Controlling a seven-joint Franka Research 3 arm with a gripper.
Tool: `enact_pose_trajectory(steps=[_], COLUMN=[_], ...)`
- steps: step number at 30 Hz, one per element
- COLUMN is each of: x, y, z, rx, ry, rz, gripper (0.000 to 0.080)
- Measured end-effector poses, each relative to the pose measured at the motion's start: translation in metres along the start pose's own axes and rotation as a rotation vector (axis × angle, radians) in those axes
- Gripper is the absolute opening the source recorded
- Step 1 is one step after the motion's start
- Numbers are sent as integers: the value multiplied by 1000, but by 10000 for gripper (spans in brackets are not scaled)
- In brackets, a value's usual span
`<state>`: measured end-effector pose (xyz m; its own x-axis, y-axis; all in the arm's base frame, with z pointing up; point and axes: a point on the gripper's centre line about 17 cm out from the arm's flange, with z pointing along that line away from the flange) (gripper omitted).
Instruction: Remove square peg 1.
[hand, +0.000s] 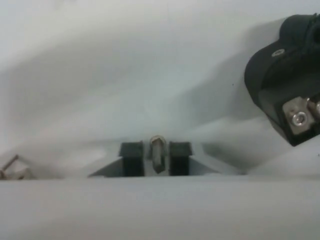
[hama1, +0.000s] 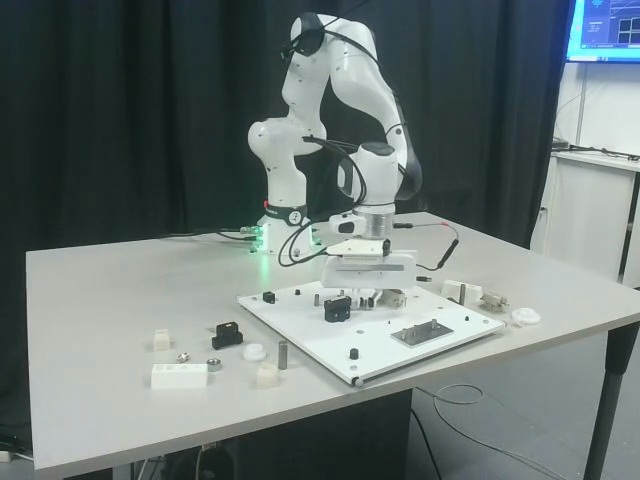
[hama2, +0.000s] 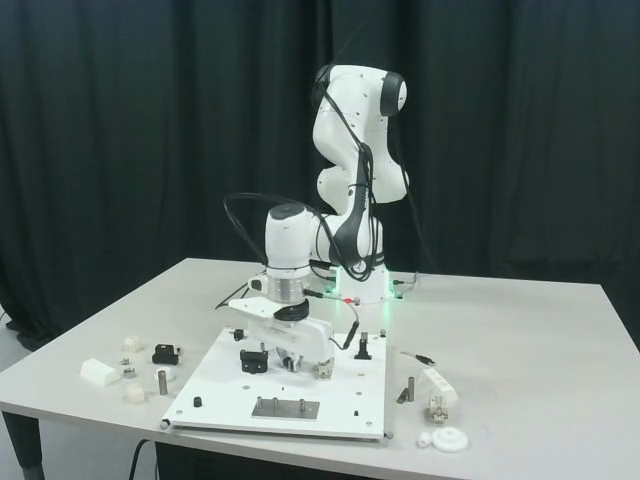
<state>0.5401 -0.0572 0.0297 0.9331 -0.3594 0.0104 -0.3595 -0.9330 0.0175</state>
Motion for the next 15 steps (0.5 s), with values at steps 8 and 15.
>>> enact_pose_trajectory(steps=[8,15], x=[0,0], y=[1,1], z=[0,0], rx=[3,5], ry=[0,-1], rz=[-8,-5], gripper=[85,44])
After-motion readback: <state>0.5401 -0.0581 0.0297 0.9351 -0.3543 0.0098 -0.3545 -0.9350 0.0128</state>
